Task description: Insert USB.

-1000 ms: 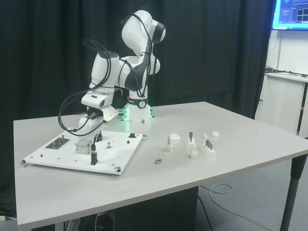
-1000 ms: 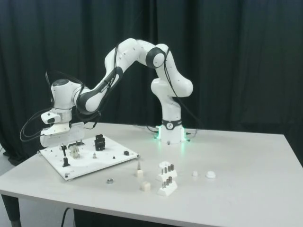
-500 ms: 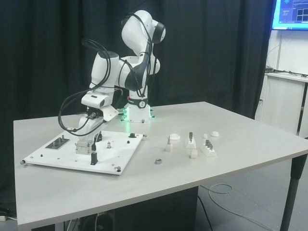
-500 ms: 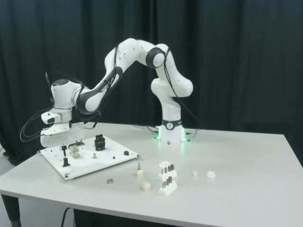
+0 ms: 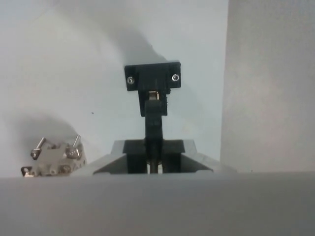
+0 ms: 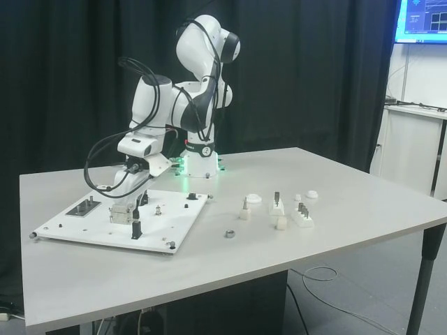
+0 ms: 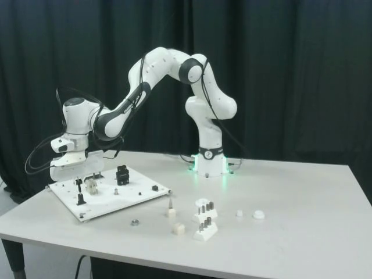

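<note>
Over the white board (image 6: 167, 225) at the table's end, the gripper (image 5: 154, 164) pinches a black USB plug (image 5: 153, 124) between its fingers. The plug reaches straight out from the fingertips, and its metal tip meets the black socket block (image 5: 152, 77) screwed to the board. A small grey switch part (image 5: 54, 158) stands just beside the gripper.

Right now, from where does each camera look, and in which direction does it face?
Wrist view: on the arm's wrist, facing down at the black socket block and USB plug; only the gripper body shows.
First room view: beside the table, facing the white board; whole arm shows.
Second room view: before the table, facing the curtain; whole arm shows.
Both room views share the board and arm.
</note>
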